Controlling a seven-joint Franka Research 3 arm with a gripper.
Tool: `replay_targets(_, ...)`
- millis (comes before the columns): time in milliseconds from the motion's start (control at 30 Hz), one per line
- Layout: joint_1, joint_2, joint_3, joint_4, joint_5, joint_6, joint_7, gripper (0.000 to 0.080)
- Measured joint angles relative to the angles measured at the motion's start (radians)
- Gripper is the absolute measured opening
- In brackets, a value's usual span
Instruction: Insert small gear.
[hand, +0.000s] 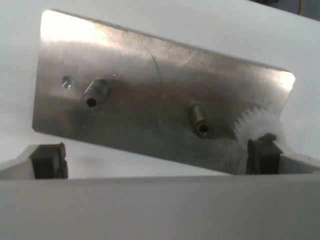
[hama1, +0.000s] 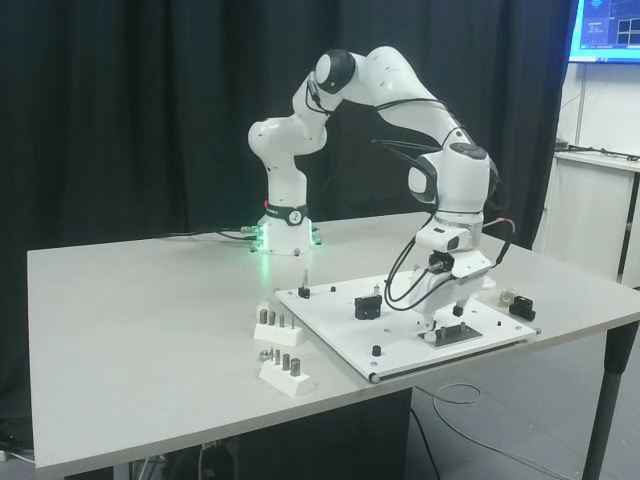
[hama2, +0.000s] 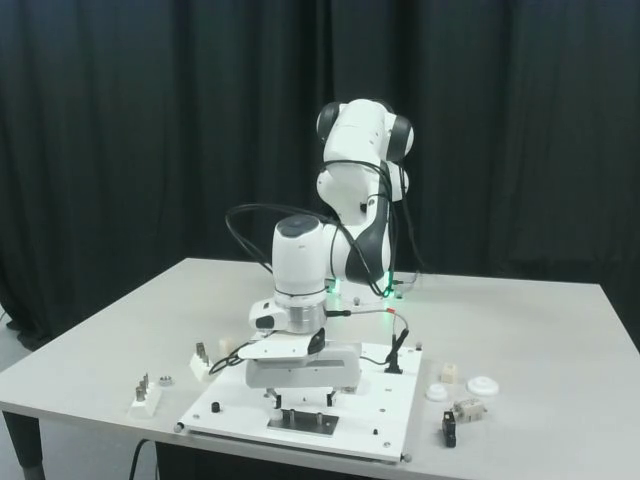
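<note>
Jaws wide apart, small white gear (hand: 256, 126) beside one fingertip only in wrist view.

White arm folded forward and down, wrist vertical; gripper (hand: 155, 160) with fingers (hand: 49, 161) spread wide, pointing downward.

In the wrist view, one black fingertip (hand: 263, 155) covers the lower part of the small white gear (hand: 257, 125), so whether it sits on a peg cannot be told. The white bar of the pincer body hides the near edge of the metal plate (hand: 150, 95). In both room views the gear is hidden or too small to make out.
</note>
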Motion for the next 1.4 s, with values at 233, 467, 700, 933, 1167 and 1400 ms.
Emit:
replay_targets(233,0.000,0.000,0.002,0.002,0.005,0.000,0.000,0.0800)
replay_targets(467,-0.001,-0.004,0.003,0.003,0.008,-0.004,0.000,0.0800)
replay_targets(700,-0.004,-0.019,-0.001,0.003,0.007,-0.024,0.000,0.0800)
replay_targets(933,-0.006,-0.035,-0.004,0.003,0.006,-0.044,0.000,0.0800)
replay_targets(1167,-0.008,-0.044,-0.006,0.003,0.005,-0.049,0.000,0.0800)
replay_targets(1400,-0.010,-0.046,-0.008,0.003,0.005,-0.049,0.000,0.0800)
